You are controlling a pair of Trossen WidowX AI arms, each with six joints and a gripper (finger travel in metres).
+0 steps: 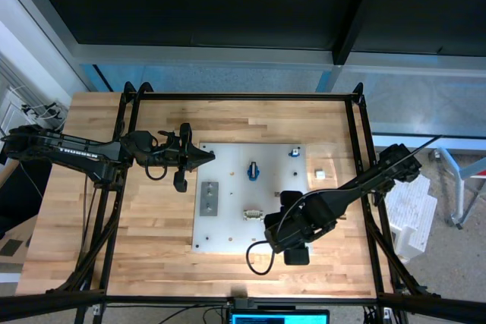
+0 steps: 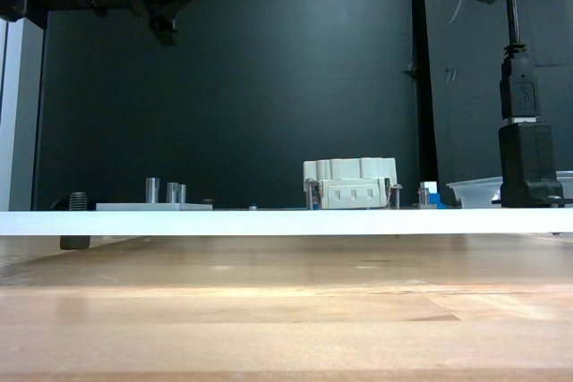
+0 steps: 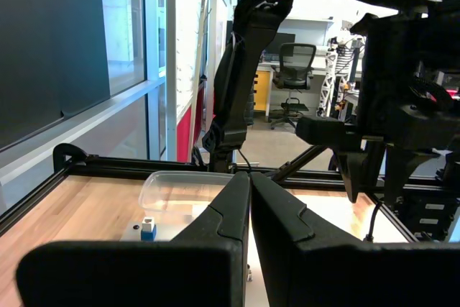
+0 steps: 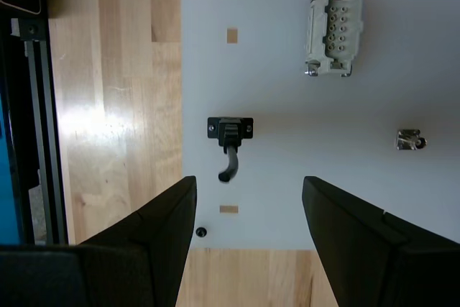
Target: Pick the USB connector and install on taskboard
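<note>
1. USB connector (image 4: 229, 133) stands plugged into the taskboard (image 4: 287, 206), near-right part, as far as we see.
2. The right gripper (image 4: 248, 195) hangs released just above it, not touching.
3. The left gripper (image 3: 250, 192) is clenched, high over the board's far-left corner.

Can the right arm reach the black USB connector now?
Probably yes: the right gripper hangs open over the black USB connector, nothing between. The left gripper, shut, hovers at the white taskboard's left edge.
</note>
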